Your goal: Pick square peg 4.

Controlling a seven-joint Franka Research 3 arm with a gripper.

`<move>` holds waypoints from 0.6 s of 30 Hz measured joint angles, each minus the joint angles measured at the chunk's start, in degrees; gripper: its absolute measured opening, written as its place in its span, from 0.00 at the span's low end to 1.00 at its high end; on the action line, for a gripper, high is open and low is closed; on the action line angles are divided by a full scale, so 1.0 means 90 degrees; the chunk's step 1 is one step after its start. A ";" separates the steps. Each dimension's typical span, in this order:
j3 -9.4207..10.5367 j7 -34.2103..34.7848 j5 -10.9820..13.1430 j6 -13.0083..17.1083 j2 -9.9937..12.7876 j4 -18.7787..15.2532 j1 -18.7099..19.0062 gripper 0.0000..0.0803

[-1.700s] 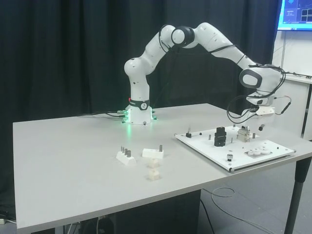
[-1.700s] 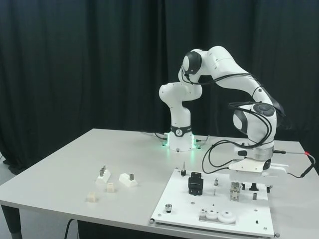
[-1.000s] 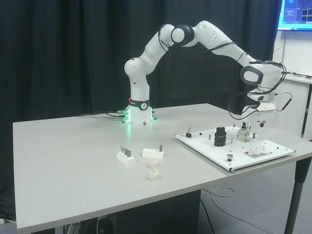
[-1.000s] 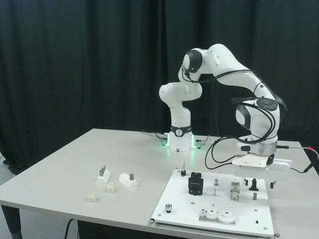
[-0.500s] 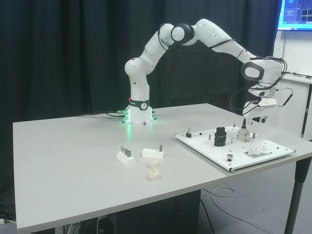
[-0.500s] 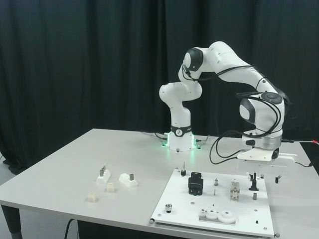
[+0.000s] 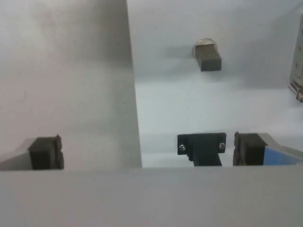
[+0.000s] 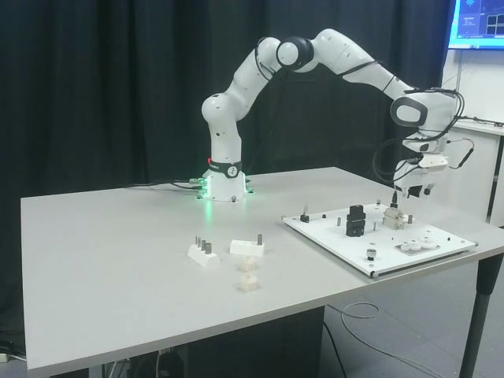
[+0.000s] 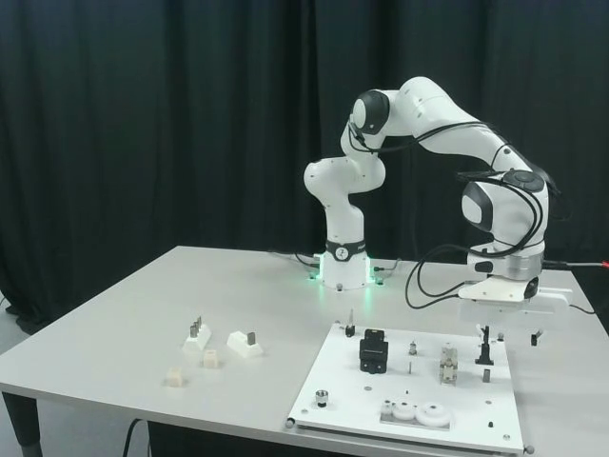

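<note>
My gripper hangs open and holds nothing above the far right edge of the white board. In the wrist view the gripper straddles the board's edge, with one black fingertip over the grey table and the other over the board. A short grey square peg stands in the board beyond the fingers. A black bracket sits beside one fingertip. Far off on the table's left part, a white holder with several grey pegs stands next to a white block with one peg.
The board carries a black block, a grey metal fixture, white gears and small upright pins. Two small pale cubes lie in front of the peg holders. The arm's base glows green at the table's back.
The arm has risen and swung from over the metal fixture to the board's far right edge. The gripper has stayed open and holds nothing.
</note>
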 joint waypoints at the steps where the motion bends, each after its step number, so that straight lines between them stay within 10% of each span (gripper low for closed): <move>1: 0.0000 0.0000 -0.0003 -0.0003 -0.0006 0.0000 0.0003 1.00; 18: -0.0043 0.0035 -0.0260 -0.0243 -0.0055 0.0119 0.0016 1.00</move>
